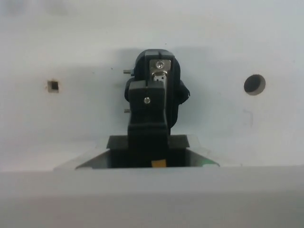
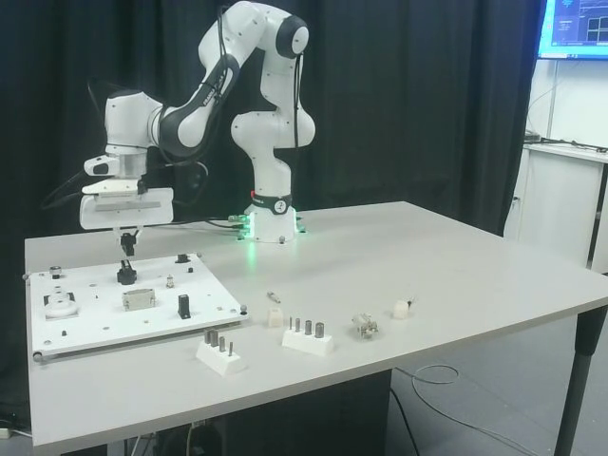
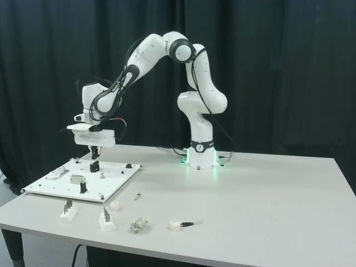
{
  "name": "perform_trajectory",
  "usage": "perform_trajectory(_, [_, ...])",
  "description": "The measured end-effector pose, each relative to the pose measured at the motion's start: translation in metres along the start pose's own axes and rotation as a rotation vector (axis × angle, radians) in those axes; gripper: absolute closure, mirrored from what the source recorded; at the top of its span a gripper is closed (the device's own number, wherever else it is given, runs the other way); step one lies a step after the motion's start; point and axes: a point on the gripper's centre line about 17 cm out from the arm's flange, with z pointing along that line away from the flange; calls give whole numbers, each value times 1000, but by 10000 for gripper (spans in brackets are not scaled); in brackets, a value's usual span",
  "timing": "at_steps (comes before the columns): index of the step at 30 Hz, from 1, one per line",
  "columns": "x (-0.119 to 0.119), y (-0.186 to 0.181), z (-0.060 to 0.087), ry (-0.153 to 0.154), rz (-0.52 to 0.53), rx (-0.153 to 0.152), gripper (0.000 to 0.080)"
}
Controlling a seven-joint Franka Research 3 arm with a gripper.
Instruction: Insert D-SUB.
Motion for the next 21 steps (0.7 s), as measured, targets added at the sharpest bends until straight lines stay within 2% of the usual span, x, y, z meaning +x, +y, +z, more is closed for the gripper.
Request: perform_trajectory(21, [4,2,9,-13,17,-2,649])
